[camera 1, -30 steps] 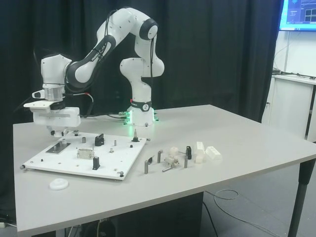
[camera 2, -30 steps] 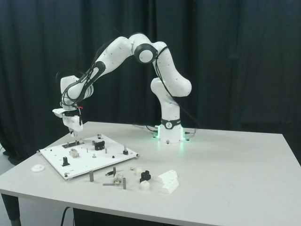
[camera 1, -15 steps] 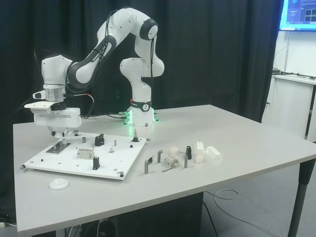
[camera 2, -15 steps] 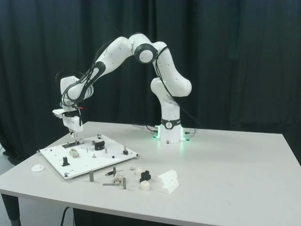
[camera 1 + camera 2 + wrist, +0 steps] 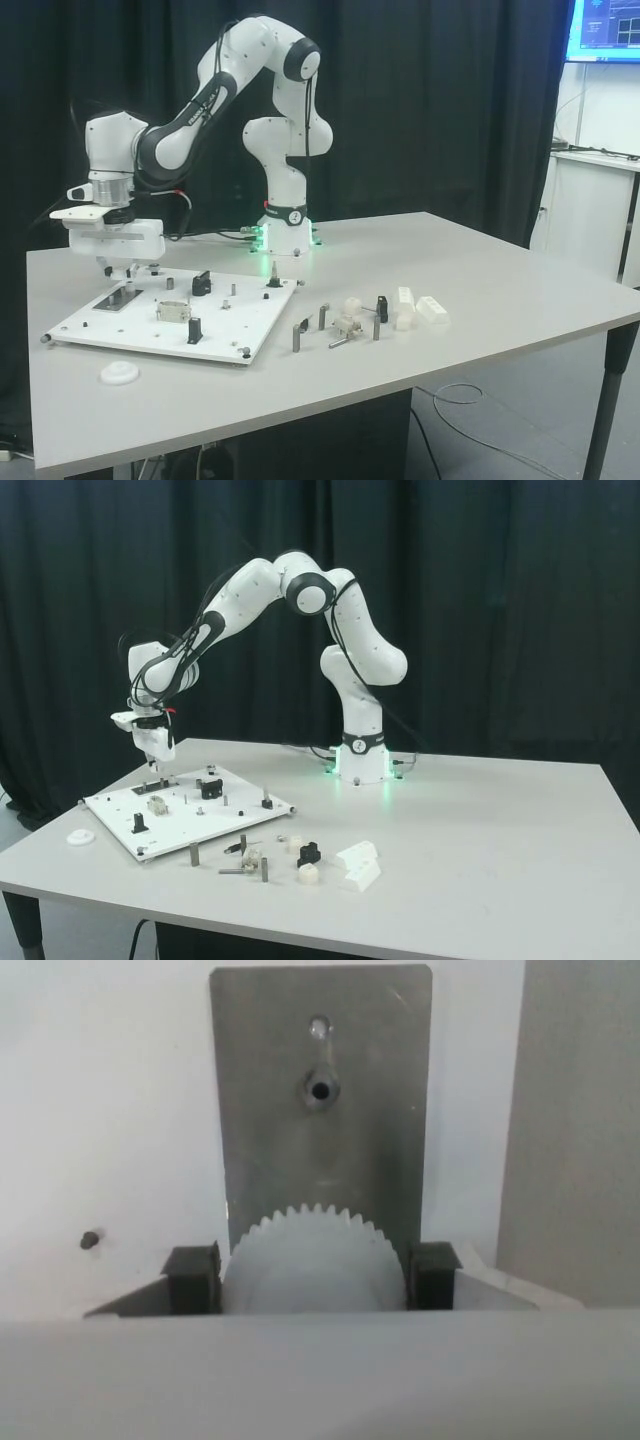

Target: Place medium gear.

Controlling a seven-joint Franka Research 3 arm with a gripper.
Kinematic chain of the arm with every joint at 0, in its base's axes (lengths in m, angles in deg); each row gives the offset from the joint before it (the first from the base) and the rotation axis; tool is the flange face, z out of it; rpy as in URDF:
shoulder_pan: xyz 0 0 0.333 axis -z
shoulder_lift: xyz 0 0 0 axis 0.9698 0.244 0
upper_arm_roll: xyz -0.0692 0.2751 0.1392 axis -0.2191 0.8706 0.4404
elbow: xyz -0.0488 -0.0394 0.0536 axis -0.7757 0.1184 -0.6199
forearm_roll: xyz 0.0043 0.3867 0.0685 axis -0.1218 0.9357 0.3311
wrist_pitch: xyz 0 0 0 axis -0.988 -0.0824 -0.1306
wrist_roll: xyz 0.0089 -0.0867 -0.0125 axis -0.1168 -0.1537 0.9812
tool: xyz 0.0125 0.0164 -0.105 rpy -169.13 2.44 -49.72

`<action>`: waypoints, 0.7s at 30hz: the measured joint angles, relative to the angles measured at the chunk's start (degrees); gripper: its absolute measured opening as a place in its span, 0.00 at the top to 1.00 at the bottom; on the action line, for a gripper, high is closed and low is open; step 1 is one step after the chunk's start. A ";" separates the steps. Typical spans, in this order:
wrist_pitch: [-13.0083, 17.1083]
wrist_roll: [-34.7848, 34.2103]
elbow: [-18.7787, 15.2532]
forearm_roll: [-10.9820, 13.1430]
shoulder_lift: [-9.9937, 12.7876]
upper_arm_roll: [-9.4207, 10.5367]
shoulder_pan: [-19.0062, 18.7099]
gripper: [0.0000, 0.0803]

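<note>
Medium gear (image 5: 312, 1260) above grey plate (image 5: 320, 1110), white board (image 5: 150, 325).

Two room views (wrist looks down).

A white gear (image 5: 312, 1265) with tiny teeth was seen between two black fingers (image 5: 193, 1275), a grey plate (image 5: 322, 1100) was seen on a white board (image 5: 170, 315), and a black curtain (image 5: 500, 600) was seen behind the white arm (image 5: 250, 595).
</note>
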 joint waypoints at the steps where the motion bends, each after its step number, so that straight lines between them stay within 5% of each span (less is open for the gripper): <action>1: 0.04 -0.04 0.01 0.00 0.00 0.00 -0.06 0.50; 21: -1.05 1.00 0.32 0.90 -1.58 1.07 -3.63 0.50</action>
